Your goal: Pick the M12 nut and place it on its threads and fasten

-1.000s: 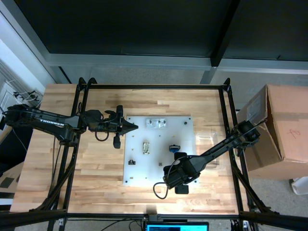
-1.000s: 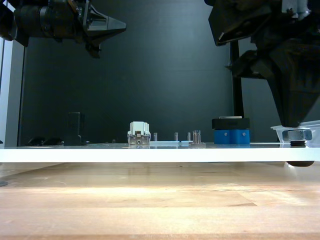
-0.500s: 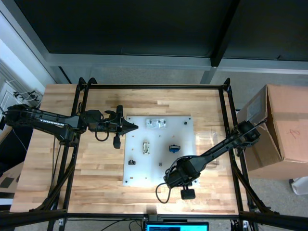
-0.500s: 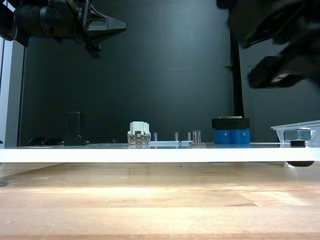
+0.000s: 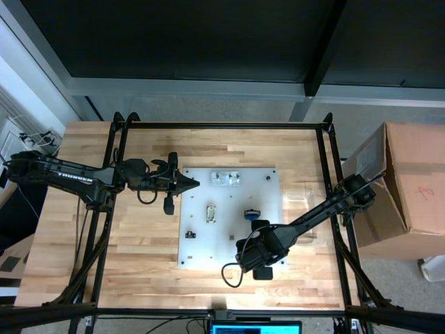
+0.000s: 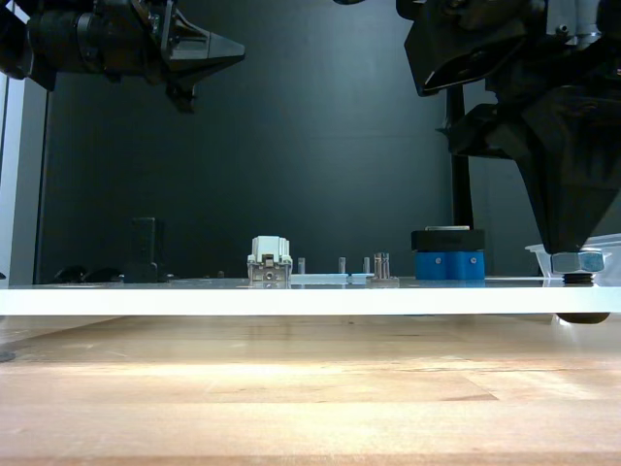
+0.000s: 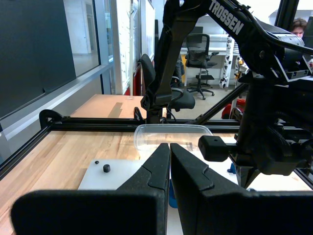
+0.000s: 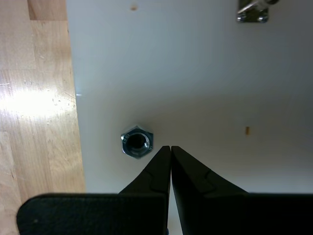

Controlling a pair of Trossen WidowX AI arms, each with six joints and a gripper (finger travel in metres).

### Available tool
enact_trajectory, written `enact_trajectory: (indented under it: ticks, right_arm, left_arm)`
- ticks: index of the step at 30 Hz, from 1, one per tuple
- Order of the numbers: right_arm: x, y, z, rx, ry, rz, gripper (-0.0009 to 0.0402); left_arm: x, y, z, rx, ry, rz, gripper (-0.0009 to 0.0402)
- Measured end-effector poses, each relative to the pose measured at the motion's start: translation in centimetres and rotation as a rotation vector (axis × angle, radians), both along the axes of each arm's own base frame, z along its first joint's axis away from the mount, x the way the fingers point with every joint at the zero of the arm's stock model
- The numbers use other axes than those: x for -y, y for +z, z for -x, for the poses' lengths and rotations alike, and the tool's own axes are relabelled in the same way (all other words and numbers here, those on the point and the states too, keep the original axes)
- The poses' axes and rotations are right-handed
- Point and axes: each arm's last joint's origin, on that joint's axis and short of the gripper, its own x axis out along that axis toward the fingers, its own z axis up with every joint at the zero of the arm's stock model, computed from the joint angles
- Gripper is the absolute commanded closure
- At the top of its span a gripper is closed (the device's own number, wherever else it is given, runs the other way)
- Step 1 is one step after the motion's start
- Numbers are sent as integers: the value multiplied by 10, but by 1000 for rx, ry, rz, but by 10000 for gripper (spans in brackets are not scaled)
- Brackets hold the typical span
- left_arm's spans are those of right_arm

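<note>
A pale wooden tabletop [image 5: 139, 250] carries a flat white rectangular board [image 5: 261, 198], the mark for all that follows. On the board, right of its middle, stands a round part with a blue body and black top [image 5: 251, 214]. Left of the middle stands a small grey-white connector block [image 5: 211, 213]. A silver metal fitting [image 5: 226, 179] sits at its far edge and a small black post [image 5: 268, 177] at its far right corner. Just off the board's right edge lies a clear plastic tray [image 5: 297, 197]. Well right of the board, beyond the tabletop, stands a brown cardboard box [image 5: 407, 188]. A black metal frame [image 5: 222, 126] runs round the tabletop, and a lit screen [image 5: 256, 328] shows past the board's near side.
</note>
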Motion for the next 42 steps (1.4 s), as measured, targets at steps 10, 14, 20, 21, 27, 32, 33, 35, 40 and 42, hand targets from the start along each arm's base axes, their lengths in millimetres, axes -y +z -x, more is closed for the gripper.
enact_trajectory:
  ticks: [10,14,20,21,27,32,33,35,40,42]
  right_arm:
    - [-8,0,4,-159,99,-300,393]
    - [-7,0,6,-153,90,-247,393]
    - [-1,0,3,-56,5,-51,393]
    - [0,0,3,-42,-9,-29,393]
    - [2,0,0,28,-55,42,393]
    - [0,-1,0,16,-47,15,393]
    - [0,-1,0,2,-40,-7,393]
    - [-2,-1,1,-47,-7,-85,393]
    - [-8,-1,5,-155,87,-270,393]
    - [-7,-1,6,-159,83,-239,393]
  left_arm:
    - [0,0,0,0,0,0,393]
    - [0,0,0,0,0,0,393]
    - [0,0,0,0,0,0,393]
    - [0,0,0,0,0,0,393]
    - [0,0,0,-1,0,0,393]
    - [0,0,0,0,0,0,393]
    - [0,0,0,0,0,0,393]
    - [0,0,0,0,0,0,393]
    - [0,0,0,0,0,0,393]
    - [0,0,0,-1,0,0,393]
